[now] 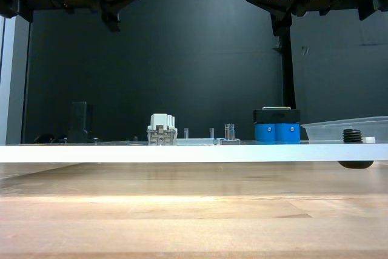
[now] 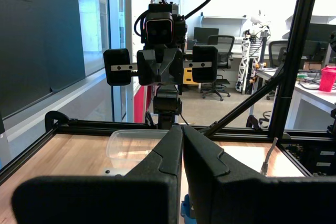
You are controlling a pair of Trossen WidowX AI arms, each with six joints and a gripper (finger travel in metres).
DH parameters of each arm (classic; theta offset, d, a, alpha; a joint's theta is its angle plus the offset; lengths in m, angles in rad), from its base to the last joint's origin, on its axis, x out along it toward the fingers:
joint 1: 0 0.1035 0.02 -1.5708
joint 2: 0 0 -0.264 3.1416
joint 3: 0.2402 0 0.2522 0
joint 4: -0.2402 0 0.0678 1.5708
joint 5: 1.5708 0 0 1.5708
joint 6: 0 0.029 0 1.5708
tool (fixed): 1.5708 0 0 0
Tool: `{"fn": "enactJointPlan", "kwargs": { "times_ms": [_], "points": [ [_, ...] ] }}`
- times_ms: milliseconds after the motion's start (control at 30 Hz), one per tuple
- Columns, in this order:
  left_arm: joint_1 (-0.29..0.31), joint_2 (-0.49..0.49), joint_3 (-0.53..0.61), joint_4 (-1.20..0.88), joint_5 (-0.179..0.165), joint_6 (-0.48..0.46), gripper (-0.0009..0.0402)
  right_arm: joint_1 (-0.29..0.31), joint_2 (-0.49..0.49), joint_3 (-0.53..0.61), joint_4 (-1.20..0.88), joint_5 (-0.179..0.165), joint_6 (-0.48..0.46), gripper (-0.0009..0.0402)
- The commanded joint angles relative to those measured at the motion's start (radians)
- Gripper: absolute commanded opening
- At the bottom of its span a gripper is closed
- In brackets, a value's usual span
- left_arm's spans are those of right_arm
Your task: Pick the RJ45 connector and install on taskboard
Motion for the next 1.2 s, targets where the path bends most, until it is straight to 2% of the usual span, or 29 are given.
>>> {"fn": "enactJointPlan", "kwargs": {
  "times_ms": [33,300,467,1200],
  "points": [
    [0.0,0.0,0.0,0.0,0.0,0.0,0.0,0.002,0.0,0.0,0.001,0.013,-0.005,0.0],
    [0.0,0.0,0.0,0.0,0.0,0.0,0.0,0.005,0.0,0.0,0.001,0.012,-0.011,0.0],
    [0.0,0.0,0.0,0.0,0.0,0.0,0.0,0.007,-0.004,0.0,0.01,-0.018,-0.019,0.0],
    [0.0,0.0,0.0,0.0,0.0,0.0,0.0,0.007,-0.004,0.0,-0.002,-0.009,-0.018,0.0]
  ]
}}
